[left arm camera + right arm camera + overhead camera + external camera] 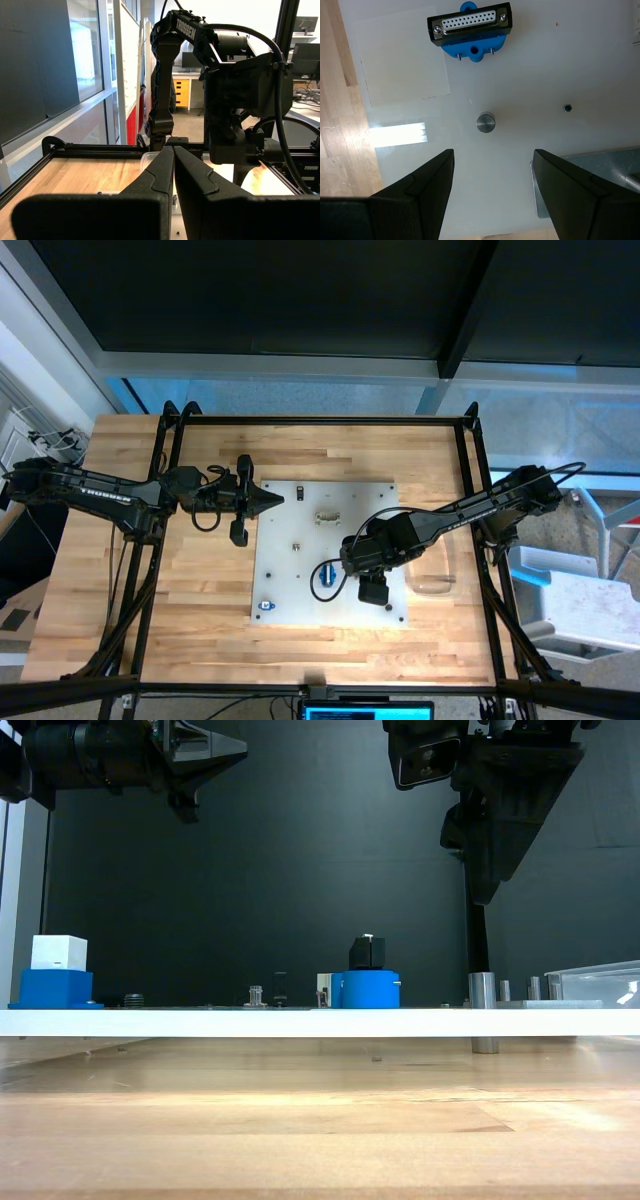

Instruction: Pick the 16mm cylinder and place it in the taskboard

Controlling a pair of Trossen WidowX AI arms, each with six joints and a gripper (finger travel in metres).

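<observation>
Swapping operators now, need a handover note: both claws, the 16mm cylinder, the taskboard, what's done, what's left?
The left claw is shut, empty, parked in the air at the taskboard's left edge.
The right claw is open, empty, hanging straight above the 16mm cylinder.
That cylinder stands upright on the board near the blue connector; the low view suggests it passes through the plate.
Done: apparently seated.
Left: confirm seating, retract the right arm.
</observation>
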